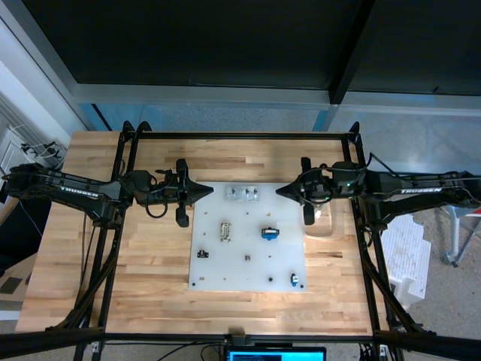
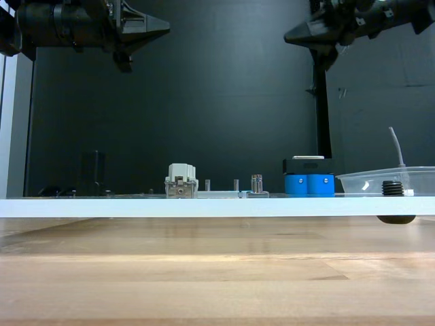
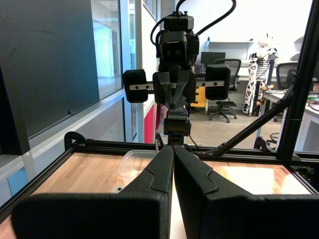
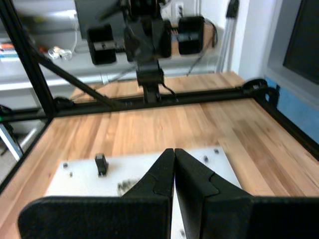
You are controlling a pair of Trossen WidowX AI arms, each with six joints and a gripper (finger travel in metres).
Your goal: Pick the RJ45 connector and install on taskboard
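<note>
The RJ45 connector (image 1: 322,213) appears only as a small pale speck inside the clear plastic tray (image 1: 325,230), right of centre in the high view; its shape is too small to make out. In the low view a whitish bit (image 2: 367,185) lies in that same tray (image 2: 408,175) at the right edge of the frame, next to a black ribbed piece (image 2: 389,188).

The tray sits on the wooden table (image 1: 150,263), touching or just beside the right edge of the white taskboard (image 1: 233,263). The board fills the centre of the high view and carries a blue block (image 1: 269,233), a pale grey socket (image 1: 225,232) and a silver pair (image 1: 242,194) near its far edge.

The left gripper (image 1: 210,191) hangs high above the board's upper left corner and points toward the middle. Its fingers (image 3: 162,167) are pressed together with nothing between them. The right gripper (image 1: 279,192) mirrors it above the board's upper right corner, beside the tray, with its fingers (image 4: 162,172) also closed on nothing. In the low view both grippers sit at the top of the frame, well above the board (image 2: 204,207).
</note>
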